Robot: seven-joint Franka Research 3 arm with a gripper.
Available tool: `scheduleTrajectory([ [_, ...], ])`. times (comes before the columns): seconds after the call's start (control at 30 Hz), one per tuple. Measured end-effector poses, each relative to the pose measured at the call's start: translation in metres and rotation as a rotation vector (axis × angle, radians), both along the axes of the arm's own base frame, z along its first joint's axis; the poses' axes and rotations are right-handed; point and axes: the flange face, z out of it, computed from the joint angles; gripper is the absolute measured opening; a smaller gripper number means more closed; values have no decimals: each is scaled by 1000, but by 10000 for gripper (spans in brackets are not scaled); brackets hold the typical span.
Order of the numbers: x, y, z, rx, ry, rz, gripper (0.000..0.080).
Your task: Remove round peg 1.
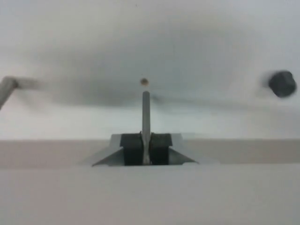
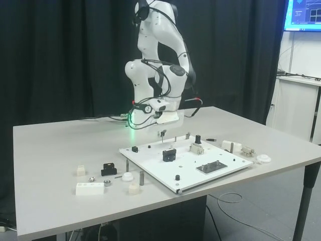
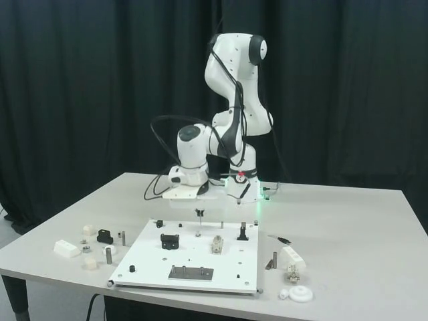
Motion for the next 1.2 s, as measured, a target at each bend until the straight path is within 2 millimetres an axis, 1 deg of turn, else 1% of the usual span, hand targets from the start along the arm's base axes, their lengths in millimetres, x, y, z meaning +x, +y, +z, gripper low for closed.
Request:
scheduleTrajectory([
  [0.23,2,-1,31,-9,-8,-2,35],
  [0.33,2,-1,40,-10,-18,-2,35],
  [0.47,2,-1,46,-14,-27,-5,35],
  [0.8,2,-1,47,-26,-27,-17,35],
  [1.2,3,-2,39,-48,-31,-42,35],
])
